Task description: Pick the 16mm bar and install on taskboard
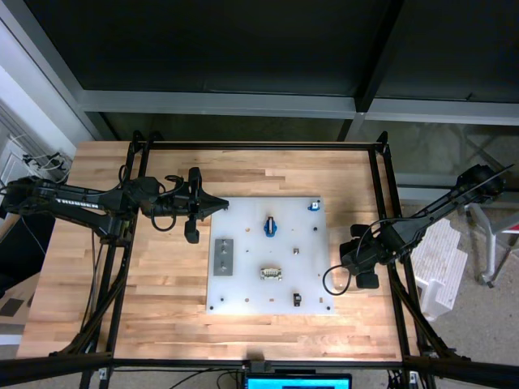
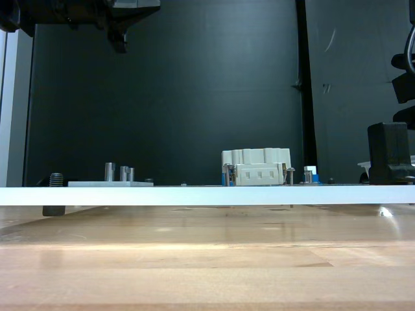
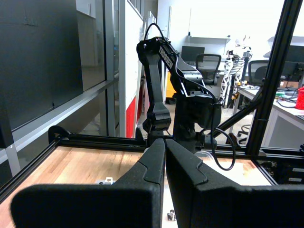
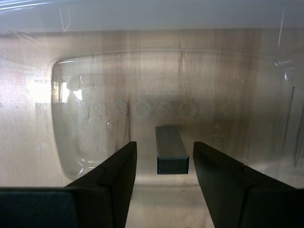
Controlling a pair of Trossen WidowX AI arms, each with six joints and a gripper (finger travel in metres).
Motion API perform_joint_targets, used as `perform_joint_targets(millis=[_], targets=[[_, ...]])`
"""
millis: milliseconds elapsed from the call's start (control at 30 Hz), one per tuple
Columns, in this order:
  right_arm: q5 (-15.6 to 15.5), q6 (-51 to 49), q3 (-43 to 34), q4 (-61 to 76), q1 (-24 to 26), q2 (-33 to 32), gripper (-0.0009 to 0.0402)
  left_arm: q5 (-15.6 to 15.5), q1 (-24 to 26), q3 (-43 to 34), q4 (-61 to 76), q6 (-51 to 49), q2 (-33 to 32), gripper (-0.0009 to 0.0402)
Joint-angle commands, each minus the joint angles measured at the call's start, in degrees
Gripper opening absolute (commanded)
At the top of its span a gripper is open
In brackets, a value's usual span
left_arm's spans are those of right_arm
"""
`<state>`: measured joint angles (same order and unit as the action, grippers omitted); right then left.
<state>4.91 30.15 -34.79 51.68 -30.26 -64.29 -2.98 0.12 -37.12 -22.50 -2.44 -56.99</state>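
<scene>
The 16mm bar (image 4: pixel 171 149) lies free in a clear tray (image 4: pixel 58 95), straight ahead of the right end effector (image 4: pixel 164 148), lengthwise between its wide-open fingers, while the left end effector (image 3: pixel 165 147), closed and empty, hovers well apart by the taskboard's (image 1: pixel 243 275) left edge.

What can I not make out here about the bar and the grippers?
- Dark grey rectangular bar: lying free in a clear plastic tray between the fingers of the open right gripper; in the high view that gripper, beside the white task board's right edge, hides it.
- Its seat on the board: too small, high view.
- Shut left gripper, over the board's far left corner: cut by the low view's top edge.
</scene>
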Motion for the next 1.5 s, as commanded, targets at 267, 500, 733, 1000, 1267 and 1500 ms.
perform_joint_targets(millis=[267,500,733,1000,1267,1500], targets=[[0.0,-0.57,-0.02,0.09,-0.13,0.0,0.0091,0.02,-0.02,-0.02,-0.04,0.02,0.0,0.0],[0.0,-0.59,-0.02,0.42,-0.15,0.0,0.0042,0.02,-0.02,-0.02,-0.04,0.02,0.0,0.0],[0.0,-0.57,-0.02,0.46,-0.15,0.0,0.0001,0.02,-0.02,-0.02,-0.02,0.02,0.0,0.0],[-0.02,-0.55,-1.36,0.68,-0.17,0.11,0.0007,0.02,-0.02,-0.02,-0.04,0.02,0.0,0.0],[-0.35,-0.57,-8.13,8.15,-0.2,0.26,0.0008,0.02,-0.02,-0.02,-0.02,0.02,0.0,0.0],[-0.44,-0.66,-15.23,15.32,-0.26,0.33,0.0008,0.02,-0.02,-0.02,-0.04,0.02,0.0,0.0]])
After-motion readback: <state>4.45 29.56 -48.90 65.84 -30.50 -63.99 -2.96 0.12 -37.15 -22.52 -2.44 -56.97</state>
